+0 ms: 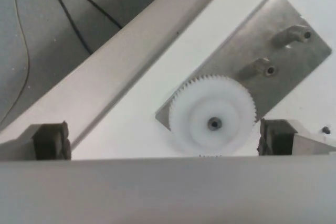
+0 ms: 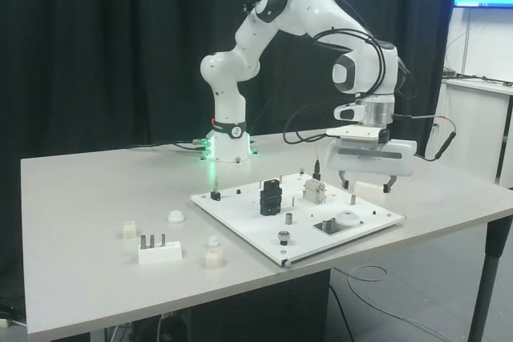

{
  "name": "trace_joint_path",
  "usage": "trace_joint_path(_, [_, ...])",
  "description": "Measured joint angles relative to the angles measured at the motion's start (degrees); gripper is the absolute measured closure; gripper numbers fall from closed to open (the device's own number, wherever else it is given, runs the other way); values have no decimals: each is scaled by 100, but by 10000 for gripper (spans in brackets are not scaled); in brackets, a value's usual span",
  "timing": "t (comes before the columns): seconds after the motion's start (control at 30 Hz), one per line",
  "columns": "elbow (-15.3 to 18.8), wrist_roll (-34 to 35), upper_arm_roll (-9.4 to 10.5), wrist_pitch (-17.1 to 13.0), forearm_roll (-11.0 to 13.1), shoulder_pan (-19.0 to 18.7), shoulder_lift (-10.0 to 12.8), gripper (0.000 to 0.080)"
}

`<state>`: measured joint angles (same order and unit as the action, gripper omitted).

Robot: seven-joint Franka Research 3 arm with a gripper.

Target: Pick medium gear.

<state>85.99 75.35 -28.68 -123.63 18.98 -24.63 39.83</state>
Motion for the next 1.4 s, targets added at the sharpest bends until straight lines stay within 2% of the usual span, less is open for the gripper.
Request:
trace_joint_path(0.37, [-150,0,0,176,-168,59,0,3])
trace_joint_path(0.97, [-477,0,0,469,-299,182,-10,3])
trace_joint_path(1.4, [-583,-186,-1,494,-404,368,-71,3])
